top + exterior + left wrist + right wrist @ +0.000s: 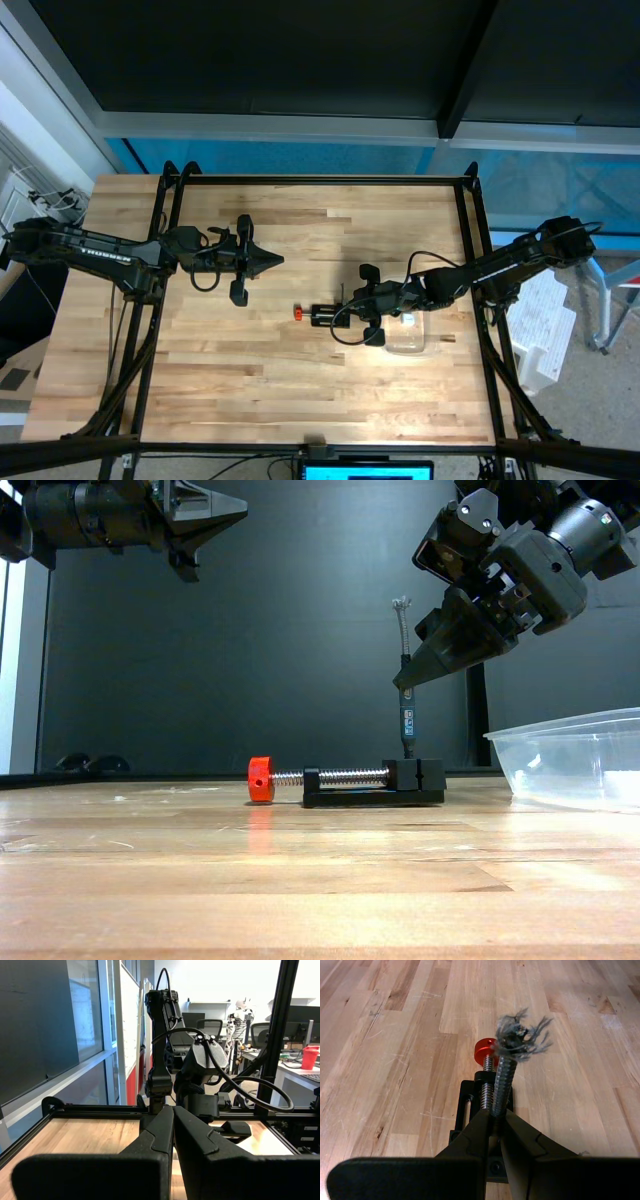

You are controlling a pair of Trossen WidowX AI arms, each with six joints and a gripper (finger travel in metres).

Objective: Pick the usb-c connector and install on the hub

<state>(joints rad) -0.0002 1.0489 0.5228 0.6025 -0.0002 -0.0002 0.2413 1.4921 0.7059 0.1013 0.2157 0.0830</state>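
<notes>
Broadly, a pale wooden surface (250, 380) fills the scene, edged by black rails (320, 181). Your left gripper (274, 260) hangs high over the surface, well apart from the work. Its fingers (200, 1135) are pressed together with nothing between them.

Your right gripper (408, 678) reaches in from the opposite side and tilts downward. Its fingers (475, 1135) are pinched narrow on the usb-c connector (408, 723).

A clear plastic dish (570, 755) sits on the surface behind those fingers, back toward the right arm's wrist and near the hub.

The hub (350, 785) lies flat on the surface directly below the right fingertips. It is a small black block with a silver threaded screw (345, 776). An orange-red knob (260, 778) sits at the end farthest from the fingers.

The connector stands nearly upright. Its dark plug body drops below the fingers, and its lower tip meets the top of the hub's block end. A silver braided stub rises above the fingers and ends in a frayed tuft (520, 1040). You cannot tell whether the plug is seated in the hub or only touching it.
</notes>
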